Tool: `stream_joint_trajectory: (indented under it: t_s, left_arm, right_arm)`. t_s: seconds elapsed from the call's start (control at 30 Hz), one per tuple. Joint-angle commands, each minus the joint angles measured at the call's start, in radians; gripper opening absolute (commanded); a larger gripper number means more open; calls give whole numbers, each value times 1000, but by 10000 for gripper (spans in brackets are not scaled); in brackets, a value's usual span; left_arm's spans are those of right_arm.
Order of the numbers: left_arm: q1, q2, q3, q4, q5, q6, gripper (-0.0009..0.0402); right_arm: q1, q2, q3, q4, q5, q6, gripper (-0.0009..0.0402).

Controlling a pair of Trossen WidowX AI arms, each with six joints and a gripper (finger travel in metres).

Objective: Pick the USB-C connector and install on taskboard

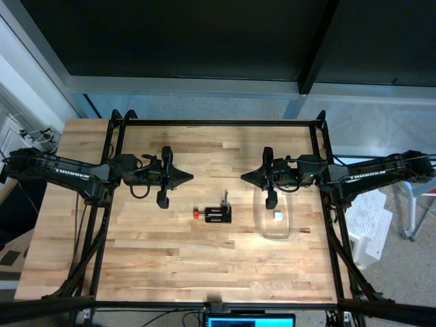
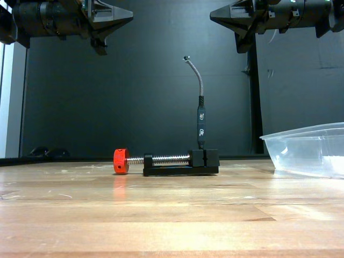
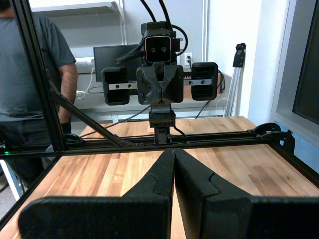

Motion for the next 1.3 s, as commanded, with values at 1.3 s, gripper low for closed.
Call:
stream_joint_trajectory:
  t_s: [1.3]
  left_arm:
    - [0,0,0,0,0,0,0]
  right_arm:
    - [0,0,0,0,0,0,0]
